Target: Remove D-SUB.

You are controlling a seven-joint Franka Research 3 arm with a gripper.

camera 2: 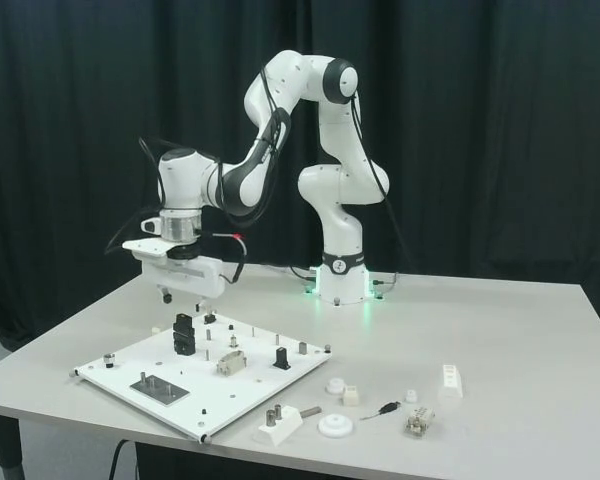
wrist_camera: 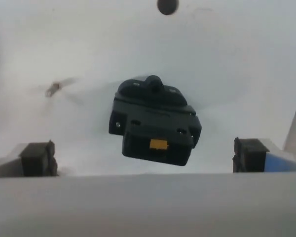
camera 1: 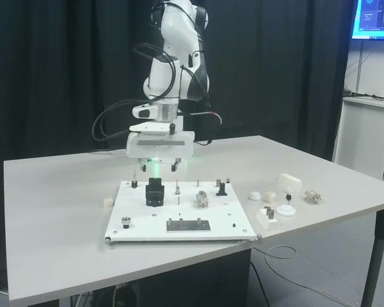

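The D-SUB (wrist_camera: 155, 123) is a black blocky connector standing upright on the white board (camera 1: 141, 220), near the board's back left part. The room views show the D-SUB (camera 1: 155, 192) (camera 2: 184, 334) directly under the arm's hand. My gripper (wrist_camera: 143, 157) hangs a short way above it, open. Its black fingertips (wrist_camera: 37, 158) are spread wide to either side of the connector, touching nothing. Nothing is held. The gripper (camera 1: 158, 168) (camera 2: 185, 298) points straight down.
The board also carries a metal connector (camera 1: 201, 199), a small black bracket (camera 1: 221, 188), a grey plate with pegs (camera 1: 187, 224) and several short posts. Loose white parts (camera 1: 290, 182) and a small metal piece (camera 1: 313, 196) lie on the grey table to the board's right.
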